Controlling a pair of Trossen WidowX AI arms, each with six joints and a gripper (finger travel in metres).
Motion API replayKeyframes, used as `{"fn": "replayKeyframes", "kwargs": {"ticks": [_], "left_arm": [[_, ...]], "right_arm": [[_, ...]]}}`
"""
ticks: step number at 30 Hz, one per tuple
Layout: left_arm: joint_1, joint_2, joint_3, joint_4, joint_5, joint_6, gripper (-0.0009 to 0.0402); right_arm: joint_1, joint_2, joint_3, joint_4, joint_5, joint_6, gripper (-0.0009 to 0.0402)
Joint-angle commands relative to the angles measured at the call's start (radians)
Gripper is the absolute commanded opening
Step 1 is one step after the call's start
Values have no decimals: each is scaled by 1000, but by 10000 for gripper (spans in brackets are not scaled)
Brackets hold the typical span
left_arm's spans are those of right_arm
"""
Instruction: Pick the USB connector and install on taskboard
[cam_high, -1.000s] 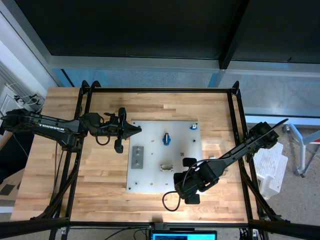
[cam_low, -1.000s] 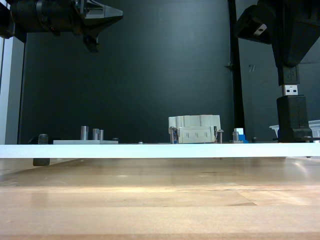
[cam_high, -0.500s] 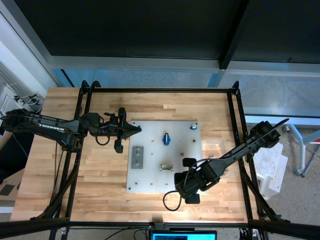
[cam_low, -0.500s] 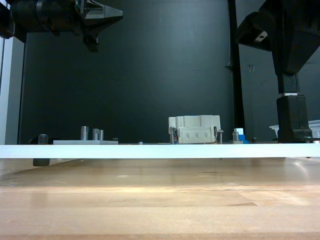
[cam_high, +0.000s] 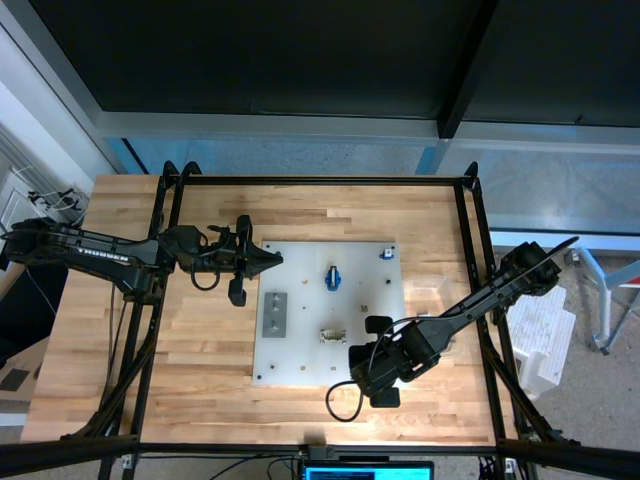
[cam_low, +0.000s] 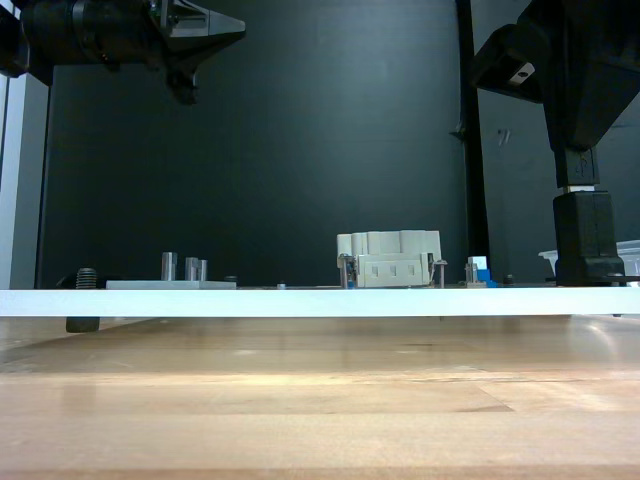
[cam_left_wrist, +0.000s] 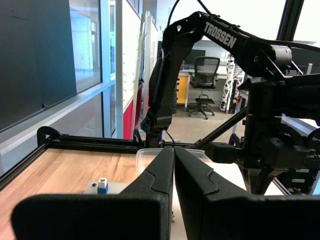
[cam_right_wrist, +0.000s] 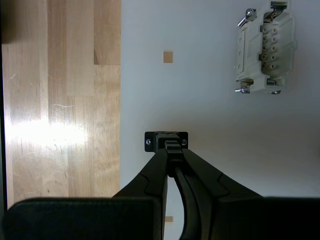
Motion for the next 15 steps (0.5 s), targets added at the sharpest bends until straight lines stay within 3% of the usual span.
{"fn": "replayKeyframes", "kwargs": {"ticks": [1,8,15], "left_arm": [[0,0,0,0,0,0,0],[0,0,0,0,0,0,0],[0,0,0,0,0,0,0]], "right_arm": [[0,3,-2,-1,-2,1,0],[0,1,7,-1,-2,0,3],[0,-1,8,-1,2,1,34]]}}
